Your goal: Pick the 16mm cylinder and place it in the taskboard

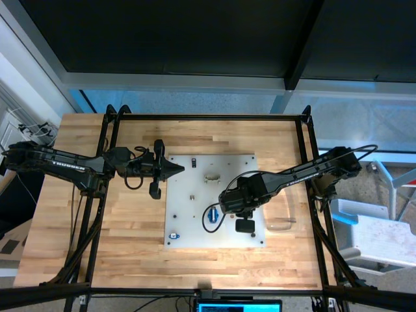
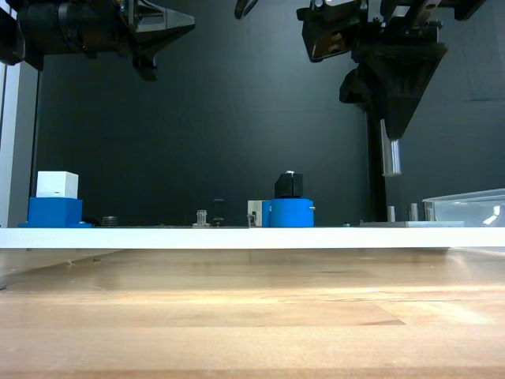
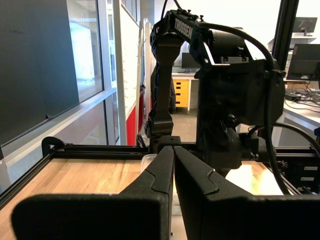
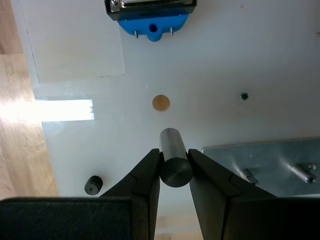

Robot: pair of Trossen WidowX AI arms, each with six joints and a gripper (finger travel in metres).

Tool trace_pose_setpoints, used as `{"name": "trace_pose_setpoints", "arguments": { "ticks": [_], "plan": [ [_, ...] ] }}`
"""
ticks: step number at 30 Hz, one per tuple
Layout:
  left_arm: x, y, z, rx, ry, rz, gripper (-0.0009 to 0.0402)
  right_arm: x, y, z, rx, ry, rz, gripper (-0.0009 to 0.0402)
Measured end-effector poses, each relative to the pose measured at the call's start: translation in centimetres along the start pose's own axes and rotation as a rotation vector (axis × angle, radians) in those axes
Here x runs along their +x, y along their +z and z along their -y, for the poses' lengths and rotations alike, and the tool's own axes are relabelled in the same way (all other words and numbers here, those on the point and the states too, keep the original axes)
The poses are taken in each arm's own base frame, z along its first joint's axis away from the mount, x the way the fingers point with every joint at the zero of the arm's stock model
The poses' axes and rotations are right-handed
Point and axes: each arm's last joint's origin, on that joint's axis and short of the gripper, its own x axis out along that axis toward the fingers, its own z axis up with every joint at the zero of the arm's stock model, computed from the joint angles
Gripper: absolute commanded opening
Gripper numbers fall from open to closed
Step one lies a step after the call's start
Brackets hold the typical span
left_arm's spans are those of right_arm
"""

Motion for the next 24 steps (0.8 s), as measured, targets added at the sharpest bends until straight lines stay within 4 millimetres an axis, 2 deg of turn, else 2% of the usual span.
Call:
{"name": "trace_pose_setpoints", "arguments": {
  "ticks": [7,16,24],
  "plan": [
    [0.0,0.0,0.0,0.000,0.000,0.000,0.0000,0.5,0.9,-0.5,-0.002,0.001,0.001,0.0043],
    [0.0,0.0,0.0,0.000,0.000,0.000,0.0000,0.8,1.2,-0.6,-0.003,0.008,0.017,0.0043],
    [0.0,0.0,0.0,0.000,0.000,0.000,0.0000,2.2,1.7,-0.9,-0.004,0.001,0.000,0.0043]
  ]
}}
